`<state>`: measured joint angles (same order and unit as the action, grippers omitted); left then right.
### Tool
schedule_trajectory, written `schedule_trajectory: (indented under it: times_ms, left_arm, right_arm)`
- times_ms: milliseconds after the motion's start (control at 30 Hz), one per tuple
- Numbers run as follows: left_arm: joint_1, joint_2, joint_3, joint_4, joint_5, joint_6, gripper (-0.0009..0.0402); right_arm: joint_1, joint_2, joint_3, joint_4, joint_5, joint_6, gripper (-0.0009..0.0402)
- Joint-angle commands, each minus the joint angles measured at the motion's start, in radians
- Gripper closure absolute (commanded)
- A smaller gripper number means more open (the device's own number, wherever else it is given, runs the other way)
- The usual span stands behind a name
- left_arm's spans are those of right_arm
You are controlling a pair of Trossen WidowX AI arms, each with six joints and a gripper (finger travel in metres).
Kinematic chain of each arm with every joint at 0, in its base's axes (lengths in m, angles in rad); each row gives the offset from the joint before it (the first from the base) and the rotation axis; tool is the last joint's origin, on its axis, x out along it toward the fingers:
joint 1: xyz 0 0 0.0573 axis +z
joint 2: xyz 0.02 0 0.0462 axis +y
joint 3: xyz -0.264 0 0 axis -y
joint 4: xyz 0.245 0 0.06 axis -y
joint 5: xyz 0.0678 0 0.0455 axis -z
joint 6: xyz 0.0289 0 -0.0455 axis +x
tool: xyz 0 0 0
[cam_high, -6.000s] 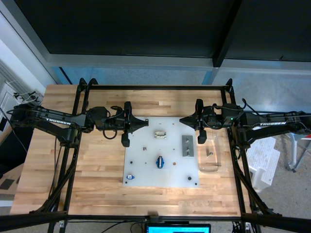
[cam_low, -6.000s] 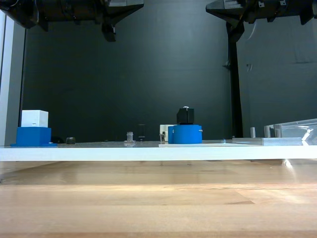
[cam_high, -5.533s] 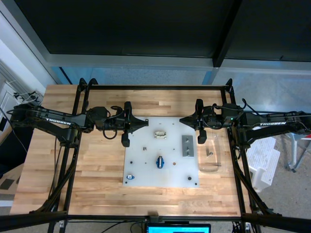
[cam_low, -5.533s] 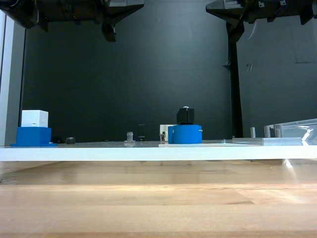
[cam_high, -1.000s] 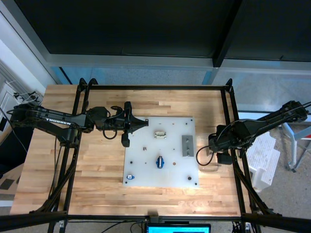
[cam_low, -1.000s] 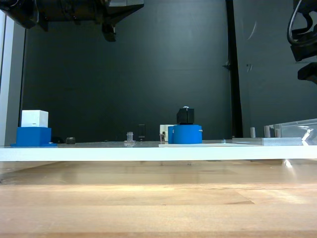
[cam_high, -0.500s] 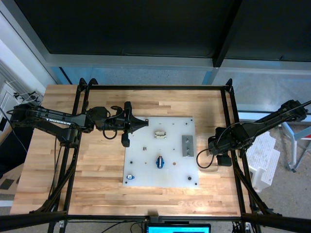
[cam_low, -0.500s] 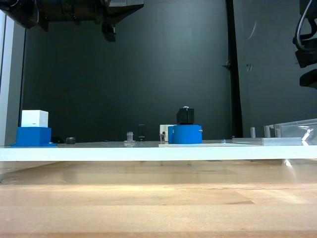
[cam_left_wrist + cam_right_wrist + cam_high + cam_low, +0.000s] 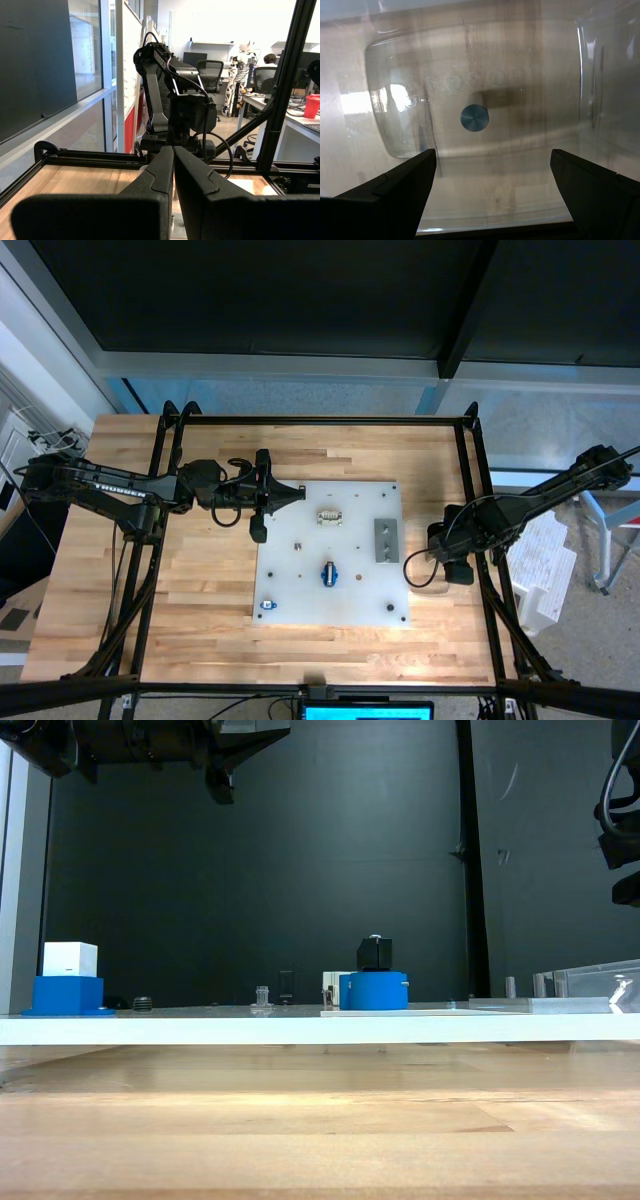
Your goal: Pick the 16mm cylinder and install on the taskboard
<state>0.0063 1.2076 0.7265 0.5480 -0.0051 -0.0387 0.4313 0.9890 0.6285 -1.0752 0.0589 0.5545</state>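
Pincer spread is the point to note here: your right pincer [image 9: 492, 152] hangs above the clear tray [image 9: 372, 85] with both fingers wide apart and gripping nothing; that gap looks meant to straddle the part before you close. The 16mm cylinder [image 9: 474, 118] stands on end on the tray floor, straight below the pincer and a little ahead of the line between its fingertips, showing you only its round top face; upright like this, it probably wants a descent from directly above and a squeeze across its sides, and being far smaller than the fingers it could tip or skate on the smooth plastic if one finger touches first. Your left pincer [image 9: 173, 155] is closed on nothing, fingers pressed together, held level and high over the worktop [image 9: 200, 590] at the taskboard [image 9: 300, 580] corner nearest it; judged from that pose, it is out of the job and out of your way. By count: two arms, one working; one tray; one cylinder face in sight, and you cannot tell from here whether another part shares the tray; one board, off to the right pincer's side, carrying one grey block [image 9: 386, 539], one blue fitting [image 9: 329, 574] and one beige connector [image 9: 328, 517]; the pick is not yet made.
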Motion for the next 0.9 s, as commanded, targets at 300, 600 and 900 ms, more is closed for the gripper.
schedule_trajectory:
  times_ms: [300, 600, 900]
  left_arm:
    - [0.0, 0.0, 0.0, 0.0, 0.0, 0.0, 0.0392]
    - [0.0, 0.0, 0.0, 0.0, 0.0, 0.0, 0.0392]
    - [0.0, 0.0, 0.0, 0.0, 0.0, 0.0, 0.0392]
  right_arm:
    - [0.033, 0.05, -0.026, 0.053, 0.0, 0.033, 0.0073]
    - [0.038, 0.055, -0.056, 0.101, 0.002, 0.038, 0.0073]
    - [0.043, 0.055, -0.123, 0.214, 0.002, 0.044, 0.0079]
